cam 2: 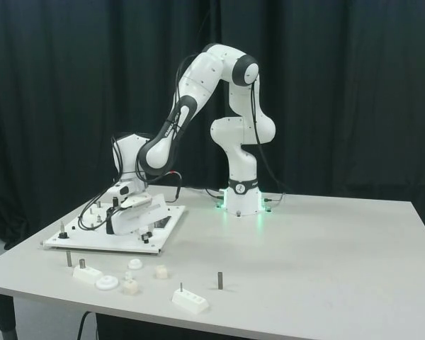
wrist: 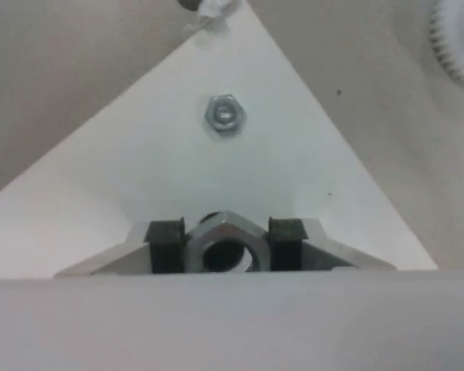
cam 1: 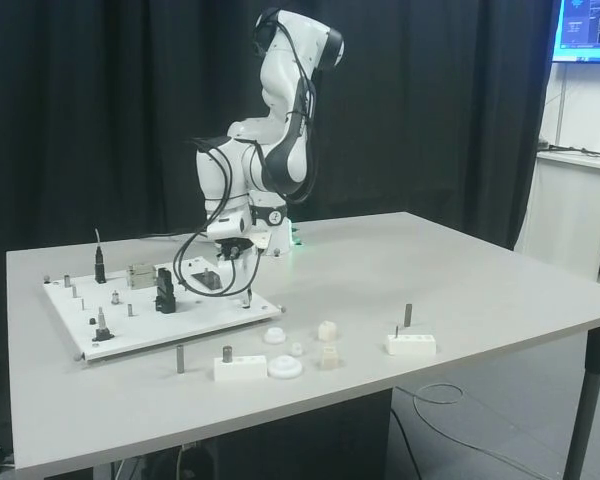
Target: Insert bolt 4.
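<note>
In the wrist view my gripper (wrist: 226, 246) is shut on a grey hex-headed bolt (wrist: 226, 249), whose head sits between the two black pads (wrist: 164, 241). Below it lies a corner of the white assembly board (wrist: 139, 178). A grey hex fastener (wrist: 224, 114) is set in the board a little way ahead of the held bolt. In the first room view the gripper (cam 1: 246, 290) hangs just above the board's (cam 1: 140, 325) near right corner. The second room view shows the gripper (cam 2: 146, 231) low over the board (cam 2: 92, 242); the bolt is hidden there.
The board carries several upright pegs and black fixtures (cam 1: 165, 292). On the grey table beside the corner lie a white gear (wrist: 458, 42), small white parts (cam 1: 326, 331), a white block with a peg (cam 1: 238, 368), and another block (cam 1: 411, 344). The arm's base (cam 2: 242, 200) stands behind the board.
</note>
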